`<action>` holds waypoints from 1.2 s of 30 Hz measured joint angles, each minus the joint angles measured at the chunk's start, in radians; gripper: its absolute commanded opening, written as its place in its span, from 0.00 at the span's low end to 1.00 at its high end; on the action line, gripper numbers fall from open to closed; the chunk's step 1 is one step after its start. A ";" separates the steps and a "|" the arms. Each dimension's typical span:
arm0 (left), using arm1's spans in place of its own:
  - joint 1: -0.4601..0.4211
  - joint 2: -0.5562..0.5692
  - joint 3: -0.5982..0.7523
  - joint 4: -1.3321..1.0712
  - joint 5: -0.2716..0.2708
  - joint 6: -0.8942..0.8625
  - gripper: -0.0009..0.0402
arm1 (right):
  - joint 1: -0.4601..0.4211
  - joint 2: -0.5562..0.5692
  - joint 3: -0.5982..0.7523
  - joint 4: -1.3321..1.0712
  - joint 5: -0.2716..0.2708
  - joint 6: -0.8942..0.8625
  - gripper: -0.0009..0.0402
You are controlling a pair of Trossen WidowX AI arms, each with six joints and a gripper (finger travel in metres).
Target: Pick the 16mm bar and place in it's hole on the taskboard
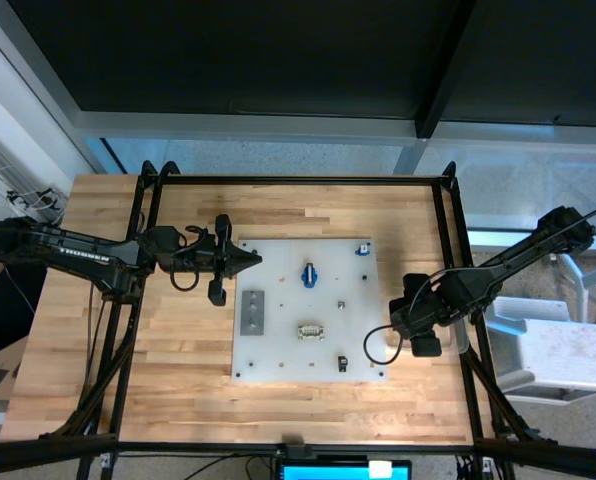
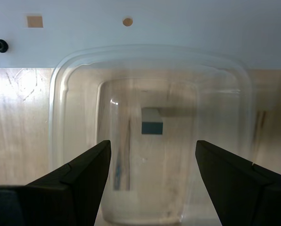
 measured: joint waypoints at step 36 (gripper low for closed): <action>0.000 0.000 0.000 0.000 0.000 0.000 0.02 | -0.019 0.054 -0.182 0.265 0.000 -0.003 0.62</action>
